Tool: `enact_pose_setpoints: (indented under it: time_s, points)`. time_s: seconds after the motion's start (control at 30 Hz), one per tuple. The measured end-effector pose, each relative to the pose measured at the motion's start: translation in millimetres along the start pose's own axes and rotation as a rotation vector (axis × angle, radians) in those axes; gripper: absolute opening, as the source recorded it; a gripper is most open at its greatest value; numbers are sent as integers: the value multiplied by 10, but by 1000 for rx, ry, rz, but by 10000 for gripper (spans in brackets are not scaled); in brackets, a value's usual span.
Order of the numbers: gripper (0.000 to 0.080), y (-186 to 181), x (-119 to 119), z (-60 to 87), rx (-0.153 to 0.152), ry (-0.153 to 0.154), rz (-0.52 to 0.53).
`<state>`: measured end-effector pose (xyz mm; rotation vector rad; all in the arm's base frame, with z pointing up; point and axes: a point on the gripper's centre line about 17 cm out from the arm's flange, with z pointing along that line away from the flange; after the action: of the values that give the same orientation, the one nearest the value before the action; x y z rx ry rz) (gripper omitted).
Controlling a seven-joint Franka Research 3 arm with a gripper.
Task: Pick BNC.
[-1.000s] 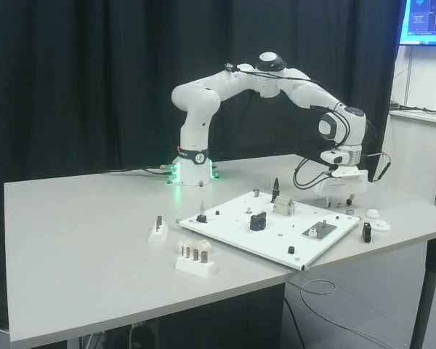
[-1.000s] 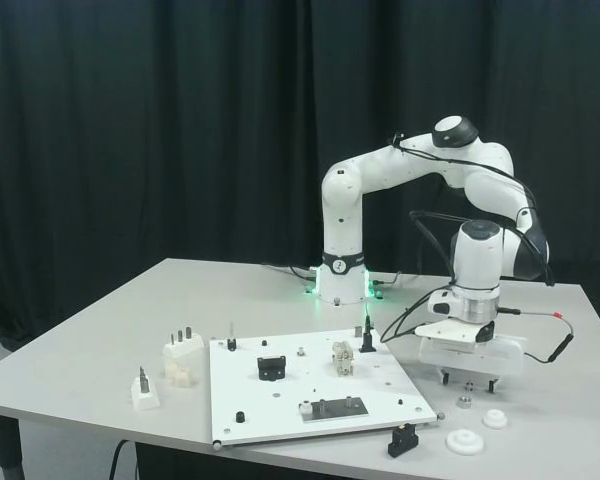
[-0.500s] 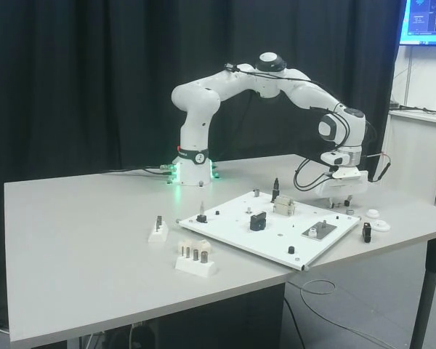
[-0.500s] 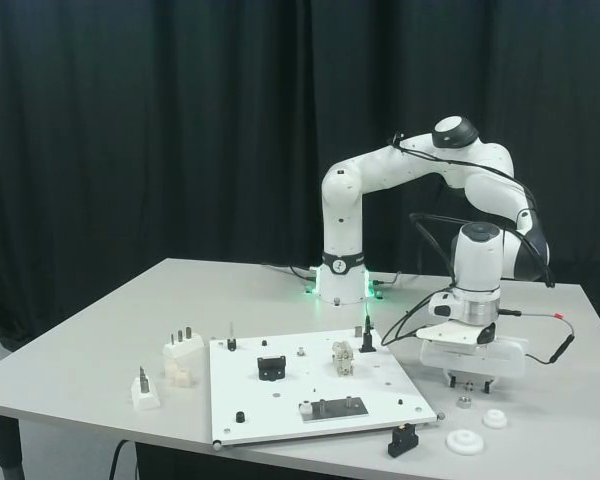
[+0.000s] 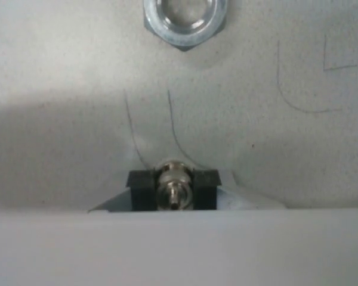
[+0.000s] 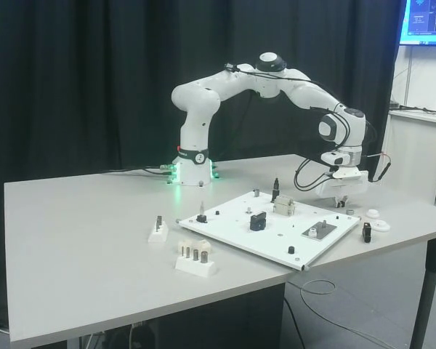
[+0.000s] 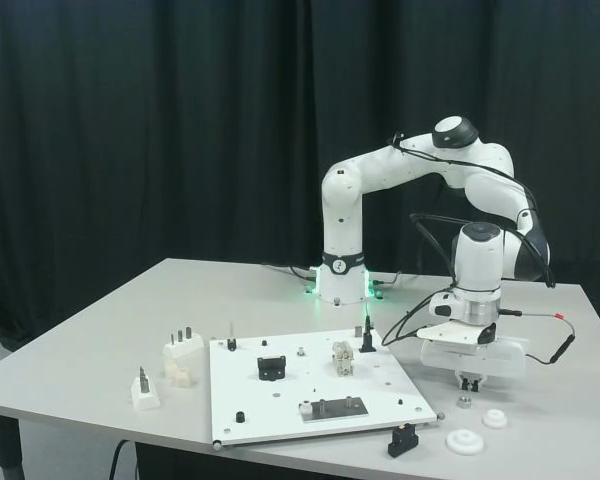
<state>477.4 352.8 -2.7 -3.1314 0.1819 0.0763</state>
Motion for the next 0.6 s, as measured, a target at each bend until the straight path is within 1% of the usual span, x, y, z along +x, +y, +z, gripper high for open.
enact_pose_setpoints:
  time_s: [0.33, 0.6]
  points:
    - [128, 12, 26, -9, 0, 6, 3]
    - [128, 30, 82, -98, 5, 15, 9]
